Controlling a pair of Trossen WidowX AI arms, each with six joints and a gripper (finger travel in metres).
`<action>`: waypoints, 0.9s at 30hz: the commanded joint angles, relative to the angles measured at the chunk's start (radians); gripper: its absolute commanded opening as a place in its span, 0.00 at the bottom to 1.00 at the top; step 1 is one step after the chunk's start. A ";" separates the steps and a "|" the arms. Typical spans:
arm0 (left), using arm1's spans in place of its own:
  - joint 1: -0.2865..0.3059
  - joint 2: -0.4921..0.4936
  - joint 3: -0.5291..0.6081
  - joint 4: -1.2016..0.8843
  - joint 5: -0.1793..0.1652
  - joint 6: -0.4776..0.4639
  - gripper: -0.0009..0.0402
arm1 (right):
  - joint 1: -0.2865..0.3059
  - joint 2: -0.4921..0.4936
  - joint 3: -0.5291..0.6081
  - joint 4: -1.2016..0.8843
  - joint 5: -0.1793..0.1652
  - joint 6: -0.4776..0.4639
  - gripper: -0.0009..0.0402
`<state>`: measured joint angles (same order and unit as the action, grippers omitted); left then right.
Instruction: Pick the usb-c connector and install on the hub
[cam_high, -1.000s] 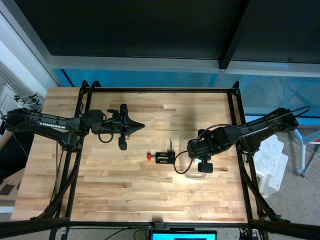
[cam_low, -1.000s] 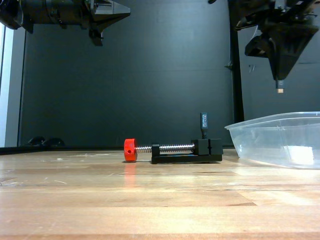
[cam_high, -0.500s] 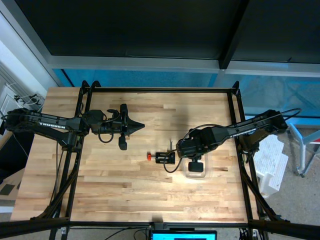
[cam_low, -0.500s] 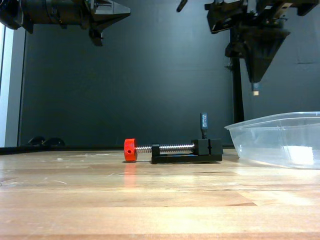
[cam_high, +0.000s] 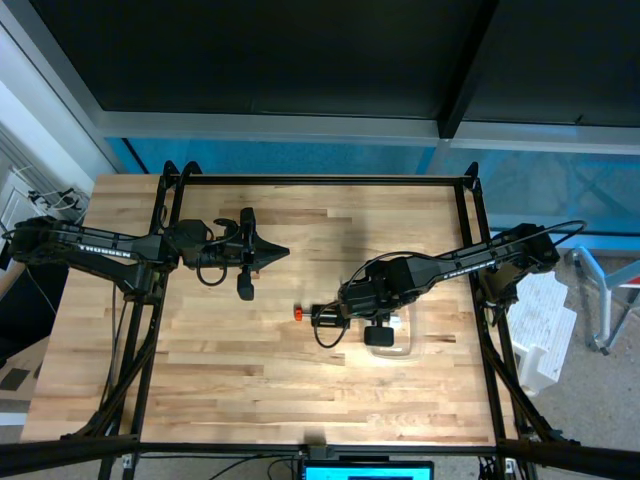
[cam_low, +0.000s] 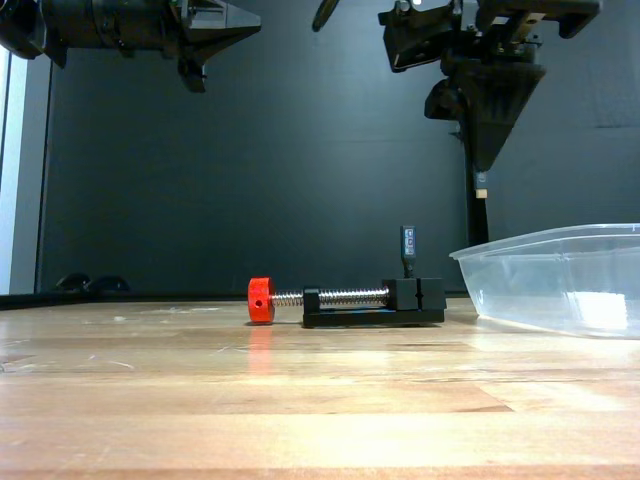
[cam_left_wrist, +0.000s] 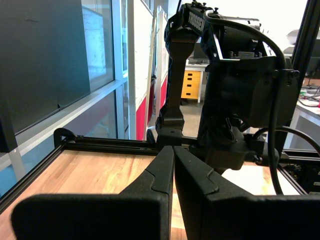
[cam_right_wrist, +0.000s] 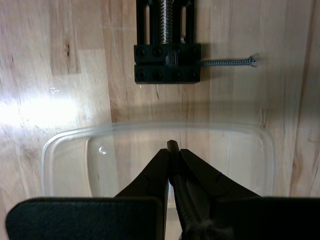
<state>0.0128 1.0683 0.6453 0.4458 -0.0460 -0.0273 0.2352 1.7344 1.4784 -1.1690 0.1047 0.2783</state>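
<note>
Wood table, dark backdrop: right gripper grips connector.
Fingers are closed on the connector, held in the air above the hub-side rim of the tray. Hub lies just beyond on the table. Left gripper, fingers pressed together and empty, hangs high over the table's left.

usb-c connector pinched in jaws, black hub lying flat

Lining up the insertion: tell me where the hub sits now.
Low view: the hub lies mid-table, just left of the clear tray. The right gripper, holding the usb-c connector, hangs over the tray's rim; the left gripper is high, far left.
</note>
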 joint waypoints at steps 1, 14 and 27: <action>0.000 0.000 0.000 0.000 0.000 0.000 0.02 | -0.002 0.022 0.023 -0.001 0.000 0.000 0.02; 0.000 0.000 0.000 0.001 0.000 0.000 0.02 | -0.022 0.100 0.102 -0.006 0.000 -0.010 0.02; 0.000 0.000 0.000 0.000 0.000 0.000 0.02 | -0.035 0.125 0.135 -0.019 0.000 -0.024 0.02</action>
<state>0.0128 1.0683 0.6449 0.4458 -0.0460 -0.0273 0.1997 1.8599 1.6157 -1.1892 0.1043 0.2523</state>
